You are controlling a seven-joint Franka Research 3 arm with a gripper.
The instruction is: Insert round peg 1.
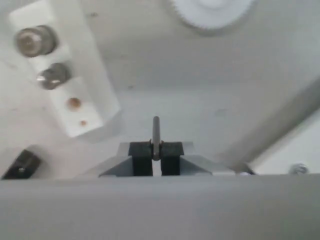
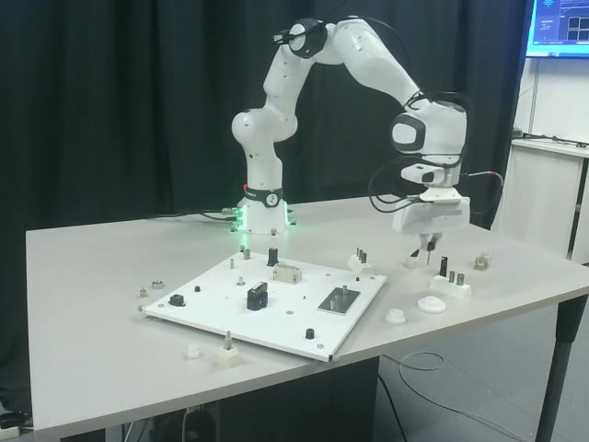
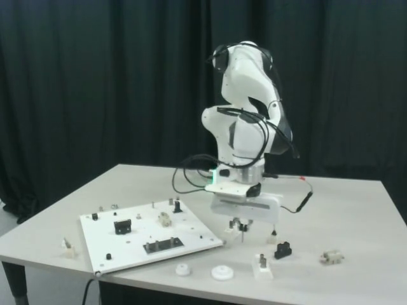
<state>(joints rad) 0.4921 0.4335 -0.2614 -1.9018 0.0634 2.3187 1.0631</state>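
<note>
Hand [image 1: 156, 159] clamped on round peg 1 [image 1: 156, 134], thin grey pin standing out past the black fingertips [image 1: 141, 157]; clearest in wrist view. Held in the air above the grey table [image 2: 92, 276], just off the near corner of the white board [image 2: 267, 308], not over it. Second room view: hand [image 3: 241, 227] with peg [image 3: 243, 236] pointing down, tip clear of the table surface. First room view: same hand [image 2: 425, 242], peg hard to make out there, only a thin dark sliver under the fingers. Wrist view only: white peg block [image 1: 82, 75] with two larger metal pegs seated and two small empty holes, a white gear [image 1: 212, 12] at the frame edge, a small black part [image 1: 22, 164], a board edge as a grey band. Room views only: whole white arm [image 2: 313, 83] bent over from base, green light at base [image 2: 244, 221], cable loop at the wrist. First room view: peg block [image 2: 451, 285] on the table beyond the hand, two white discs [image 2: 430, 304] near the table's front edge. Second room view: same block [image 3: 262, 267] in front of the hand, black part [image 3: 283, 250] beside it, small fixture [image 3: 331, 257] further out. Cannot tell from any view which board hole takes the peg.
</note>
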